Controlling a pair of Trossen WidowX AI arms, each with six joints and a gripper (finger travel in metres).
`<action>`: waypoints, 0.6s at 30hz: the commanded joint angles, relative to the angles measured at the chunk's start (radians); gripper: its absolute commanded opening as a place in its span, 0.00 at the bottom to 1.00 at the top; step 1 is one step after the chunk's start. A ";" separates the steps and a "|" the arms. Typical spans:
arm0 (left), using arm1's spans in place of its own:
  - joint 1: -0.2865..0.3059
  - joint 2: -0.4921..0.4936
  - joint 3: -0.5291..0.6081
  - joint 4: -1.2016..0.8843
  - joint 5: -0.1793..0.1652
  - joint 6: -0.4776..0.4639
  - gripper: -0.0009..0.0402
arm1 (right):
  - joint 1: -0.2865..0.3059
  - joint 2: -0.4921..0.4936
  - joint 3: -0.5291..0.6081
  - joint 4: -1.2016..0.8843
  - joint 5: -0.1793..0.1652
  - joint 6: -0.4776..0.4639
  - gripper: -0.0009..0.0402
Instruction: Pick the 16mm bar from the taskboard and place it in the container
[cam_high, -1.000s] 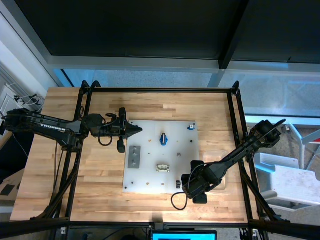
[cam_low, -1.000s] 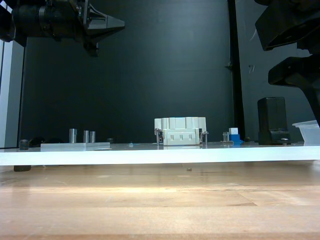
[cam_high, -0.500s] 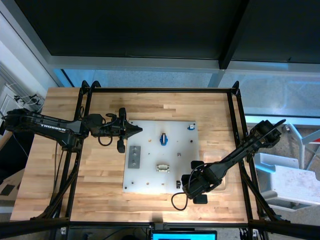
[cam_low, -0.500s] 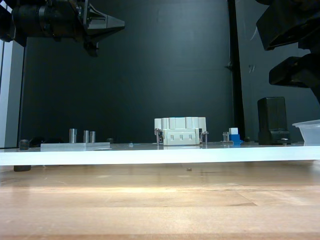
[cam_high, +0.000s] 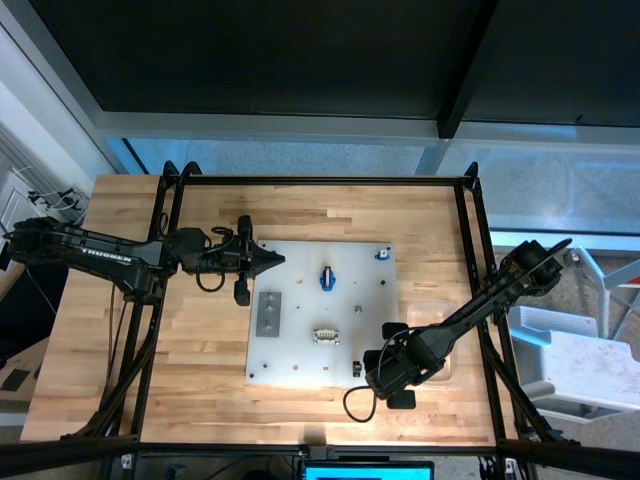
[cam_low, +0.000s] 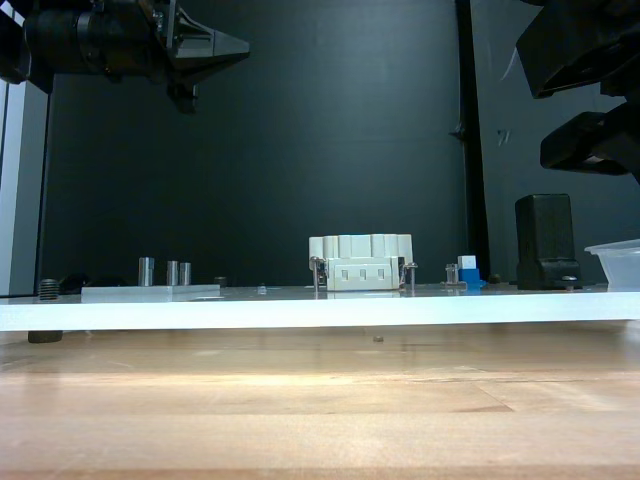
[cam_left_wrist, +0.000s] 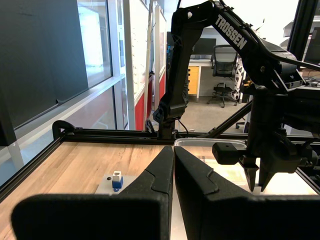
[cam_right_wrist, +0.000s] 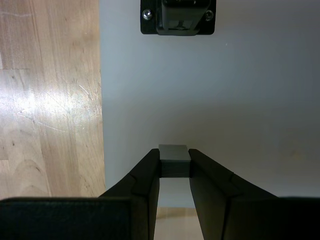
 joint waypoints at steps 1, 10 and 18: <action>0.000 0.000 0.000 0.000 0.000 0.000 0.02 | 0.000 0.000 0.000 0.001 0.002 0.000 0.12; 0.000 0.000 0.000 0.000 0.000 0.000 0.02 | 0.000 -0.011 0.028 -0.033 0.002 -0.002 0.11; 0.000 0.000 0.000 0.000 0.000 0.000 0.02 | 0.000 -0.059 0.085 -0.124 0.002 -0.002 0.12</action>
